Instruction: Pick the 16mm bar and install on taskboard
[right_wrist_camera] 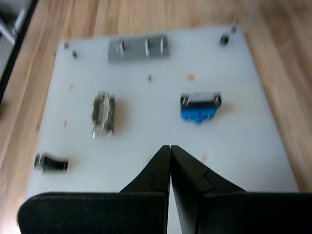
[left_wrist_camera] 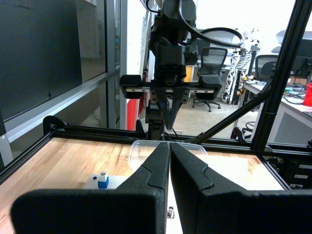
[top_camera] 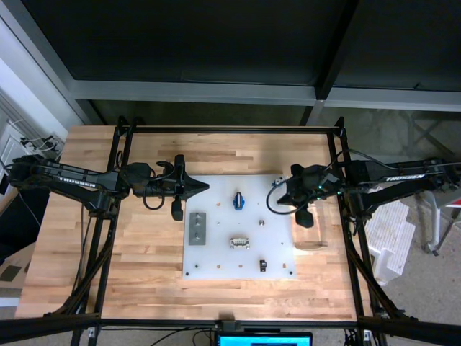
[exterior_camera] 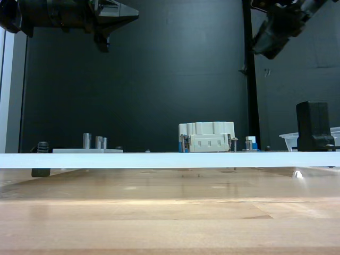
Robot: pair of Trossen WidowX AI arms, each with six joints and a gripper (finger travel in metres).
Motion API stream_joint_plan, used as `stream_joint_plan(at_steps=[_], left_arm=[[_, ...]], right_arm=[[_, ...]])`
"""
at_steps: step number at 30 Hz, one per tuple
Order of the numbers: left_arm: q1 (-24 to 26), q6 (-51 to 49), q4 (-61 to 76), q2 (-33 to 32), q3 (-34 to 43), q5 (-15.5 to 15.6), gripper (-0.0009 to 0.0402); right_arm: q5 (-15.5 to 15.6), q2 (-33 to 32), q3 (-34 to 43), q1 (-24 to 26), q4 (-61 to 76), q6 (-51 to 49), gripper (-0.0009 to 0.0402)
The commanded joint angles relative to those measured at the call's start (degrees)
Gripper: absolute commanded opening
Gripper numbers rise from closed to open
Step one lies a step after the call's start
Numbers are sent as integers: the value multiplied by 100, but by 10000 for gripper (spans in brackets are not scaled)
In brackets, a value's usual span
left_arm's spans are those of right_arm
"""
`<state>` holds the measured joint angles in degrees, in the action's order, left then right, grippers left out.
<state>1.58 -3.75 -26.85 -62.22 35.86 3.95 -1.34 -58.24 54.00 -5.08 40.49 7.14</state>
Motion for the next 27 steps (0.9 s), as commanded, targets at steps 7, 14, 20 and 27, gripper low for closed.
stream_joint_plan(at_steps=[7,14,20,27], left_arm=[[0,2,0,-2,0,-2,1],[-2,0,0,-2,0,-2,1],[-2,2,0,-2,0,-2,1],[-2,2,0,-2,0,0,1]], right_arm=[[7,-4,90,-232,1143,125,0],[254,-4,101,-393,1867,188,0],[317,-4,101,-485,2459,203,0],[299,-4,177,-531,3171,306,0]])
